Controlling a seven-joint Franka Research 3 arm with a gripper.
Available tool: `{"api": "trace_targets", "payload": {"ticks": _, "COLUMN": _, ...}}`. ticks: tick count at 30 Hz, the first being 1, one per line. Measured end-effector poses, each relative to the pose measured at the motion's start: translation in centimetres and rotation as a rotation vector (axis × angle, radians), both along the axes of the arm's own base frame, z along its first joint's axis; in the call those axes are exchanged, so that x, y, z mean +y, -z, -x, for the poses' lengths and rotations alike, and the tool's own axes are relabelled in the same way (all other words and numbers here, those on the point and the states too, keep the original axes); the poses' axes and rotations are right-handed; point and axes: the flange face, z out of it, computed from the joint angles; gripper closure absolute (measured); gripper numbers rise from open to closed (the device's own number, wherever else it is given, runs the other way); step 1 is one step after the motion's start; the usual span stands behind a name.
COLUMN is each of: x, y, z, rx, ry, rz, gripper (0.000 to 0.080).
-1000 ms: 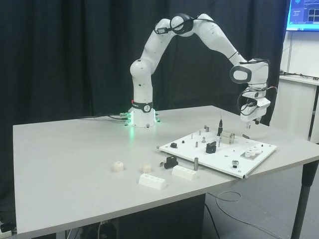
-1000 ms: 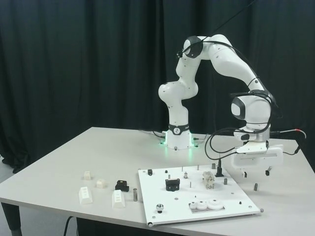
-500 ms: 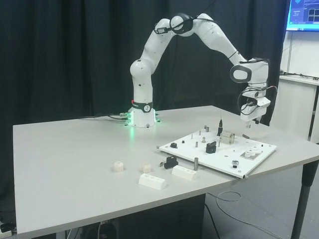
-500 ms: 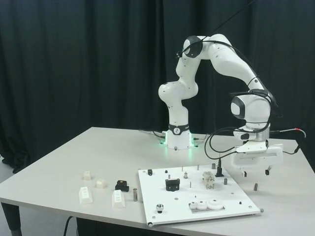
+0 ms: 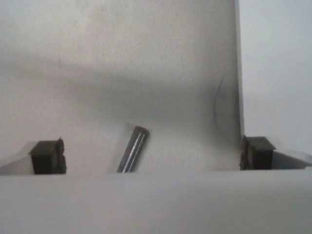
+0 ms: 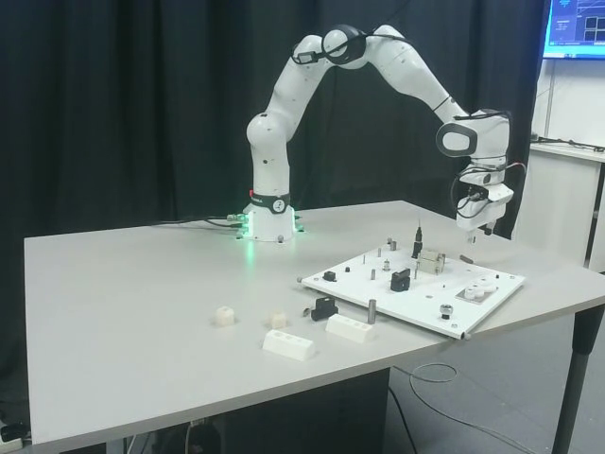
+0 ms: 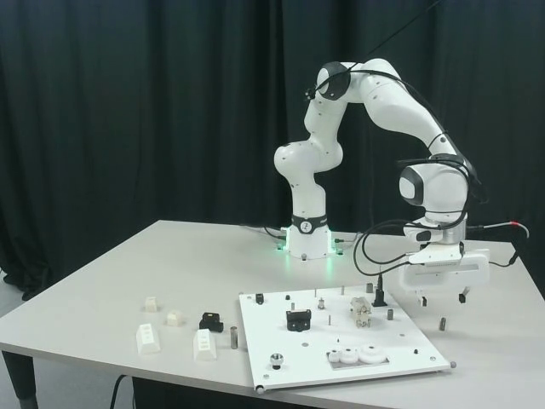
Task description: Remove USB.
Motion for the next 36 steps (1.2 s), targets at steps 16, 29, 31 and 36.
{"api": "trace_targets", "payload": {"ticks": 16, "x": 0.00, "y": -0.38, "z": 0.02, "rx": 0.002, "ry": 0.000, "rz": -0.001, "gripper": 0.0003}}
{"api": "trace_targets", "payload": {"ticks": 29, "x": 0.05, "y": -0.66, "z": 0.07, "rx": 0.003, "ry": -0.002, "rz": -0.003, "gripper": 0.0003}}
{"api": "trace_targets", "payload": {"ticks": 31, "x": 0.06, "y": -0.70, "z": 0.10, "rx": 0.004, "ry": -0.002, "rz": -0.003, "gripper": 0.0003}}
{"api": "trace_targets", "payload": {"ticks": 36, "x": 0.00, "y": -0.87, "z": 0.27, "rx": 0.017, "ry": -0.014, "rz": 0.003, "gripper": 0.0003}}
